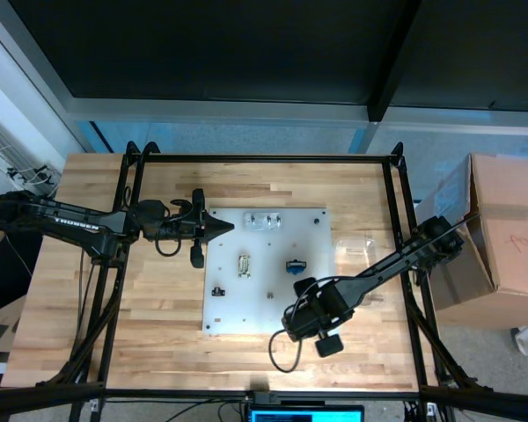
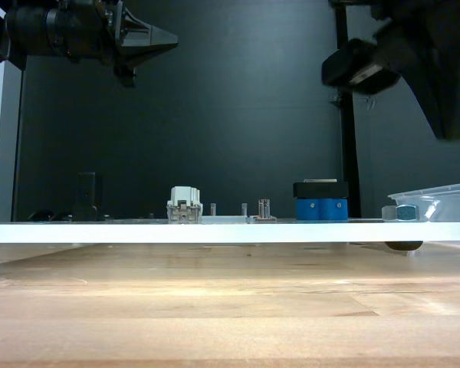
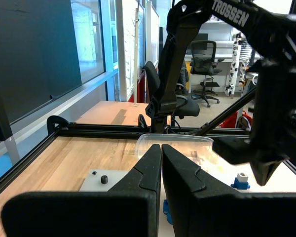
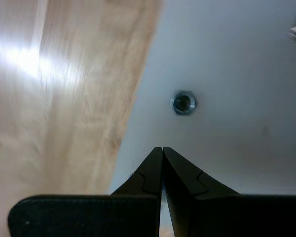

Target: Unfasten the M12 nut and place it in the container

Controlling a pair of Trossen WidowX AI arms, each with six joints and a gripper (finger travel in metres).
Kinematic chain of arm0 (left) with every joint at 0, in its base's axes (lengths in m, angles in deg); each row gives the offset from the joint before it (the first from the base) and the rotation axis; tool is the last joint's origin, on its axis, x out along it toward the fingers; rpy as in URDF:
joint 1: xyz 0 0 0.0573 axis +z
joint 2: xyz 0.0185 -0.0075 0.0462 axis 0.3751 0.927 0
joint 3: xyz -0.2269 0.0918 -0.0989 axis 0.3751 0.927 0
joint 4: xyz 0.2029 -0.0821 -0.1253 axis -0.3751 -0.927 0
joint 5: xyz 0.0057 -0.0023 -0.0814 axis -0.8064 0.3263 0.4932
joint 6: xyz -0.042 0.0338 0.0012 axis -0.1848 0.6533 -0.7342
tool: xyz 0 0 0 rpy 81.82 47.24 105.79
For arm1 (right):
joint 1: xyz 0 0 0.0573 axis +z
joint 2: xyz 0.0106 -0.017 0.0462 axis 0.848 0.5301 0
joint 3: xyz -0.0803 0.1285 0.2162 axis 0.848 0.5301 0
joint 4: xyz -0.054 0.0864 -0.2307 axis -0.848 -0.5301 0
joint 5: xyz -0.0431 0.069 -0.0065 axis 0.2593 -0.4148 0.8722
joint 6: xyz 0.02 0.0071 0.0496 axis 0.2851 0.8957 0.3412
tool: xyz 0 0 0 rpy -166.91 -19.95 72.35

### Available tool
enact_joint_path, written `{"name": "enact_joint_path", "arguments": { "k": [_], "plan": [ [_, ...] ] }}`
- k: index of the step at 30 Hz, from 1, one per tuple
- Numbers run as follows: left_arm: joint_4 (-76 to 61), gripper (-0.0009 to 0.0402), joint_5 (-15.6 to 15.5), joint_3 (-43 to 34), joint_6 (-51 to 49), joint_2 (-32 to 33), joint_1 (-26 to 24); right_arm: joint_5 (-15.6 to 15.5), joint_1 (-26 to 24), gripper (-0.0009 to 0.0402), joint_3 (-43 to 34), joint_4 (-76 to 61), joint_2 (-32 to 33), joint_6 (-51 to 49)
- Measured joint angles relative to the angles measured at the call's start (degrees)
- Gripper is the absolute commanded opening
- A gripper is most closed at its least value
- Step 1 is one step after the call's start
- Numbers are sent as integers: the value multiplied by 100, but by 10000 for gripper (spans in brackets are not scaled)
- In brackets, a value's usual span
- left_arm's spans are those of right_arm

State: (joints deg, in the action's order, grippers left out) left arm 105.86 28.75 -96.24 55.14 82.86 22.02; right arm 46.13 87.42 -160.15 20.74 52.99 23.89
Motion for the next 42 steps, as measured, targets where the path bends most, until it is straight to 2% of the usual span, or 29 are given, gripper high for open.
{"name": "enact_joint_path", "arguments": {
  "k": [7, 12, 17, 20, 22, 28, 32, 37, 42],
  "plan": [
    [2, 0, -2, 0, 0, 0, 0, -9, -87, 0, -459, -328, -2, 2671],
    [2, 0, 0, 0, -2, 0, 0, 4, -109, 0, -546, -321, 20, 3355],
    [2, 0, -2, 0, -2, 0, 0, 7, -109, 1, -560, -323, 42, 3366],
    [2, 0, -2, 0, -2, 0, 0, 201, -133, 18, -560, -326, 72, 3158],
    [7, 0, -2, 0, 0, 0, 0, 284, -149, 44, -560, -332, 149, 2885],
    [0, 0, -2, 0, -2, 0, 0, 264, -203, 143, -557, -15, 481, 2496],
    [4, 0, 0, 0, -2, 0, 0, 289, -208, 184, -538, 37, 645, 2317],
    [4, 0, -2, 0, 0, 0, 0, 293, -208, 206, -343, 238, 688, 2288],
    [4, 0, -2, 0, -2, 0, 0, 308, -208, 202, -184, 391, 691, 2277]
  ]
}}
